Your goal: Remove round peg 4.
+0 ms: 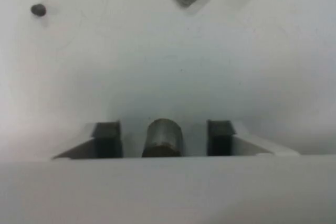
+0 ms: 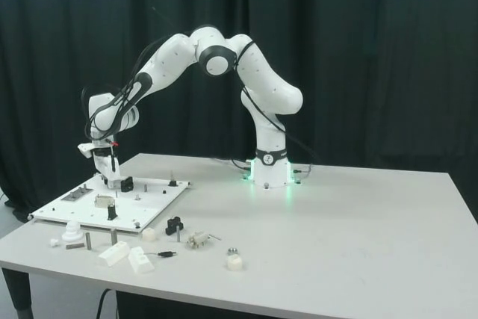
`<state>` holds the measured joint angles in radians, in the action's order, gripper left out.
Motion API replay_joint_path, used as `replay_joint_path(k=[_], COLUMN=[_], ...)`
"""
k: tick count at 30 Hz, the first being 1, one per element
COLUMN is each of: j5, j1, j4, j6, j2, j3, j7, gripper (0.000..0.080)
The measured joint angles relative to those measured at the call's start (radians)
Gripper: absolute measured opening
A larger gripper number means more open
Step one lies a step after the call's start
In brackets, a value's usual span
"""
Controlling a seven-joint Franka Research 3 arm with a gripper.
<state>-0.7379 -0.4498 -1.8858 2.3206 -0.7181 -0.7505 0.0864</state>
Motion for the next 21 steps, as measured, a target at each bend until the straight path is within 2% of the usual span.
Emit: replay_joint_path(k=[6,7,21], j5=[-0.004,-0.004,-0.009], j1=[0.000,0.000,0.000], j4=[0.000,0.000,0.001], j6=[0.000,0.000,-0.002], j2=[-0.004,-0.004,-0.004], j3=[0.001,0.002,0.001], j7=[0.000,0.000,-0.003], gripper=[0.0538,0.0147,0.0152])
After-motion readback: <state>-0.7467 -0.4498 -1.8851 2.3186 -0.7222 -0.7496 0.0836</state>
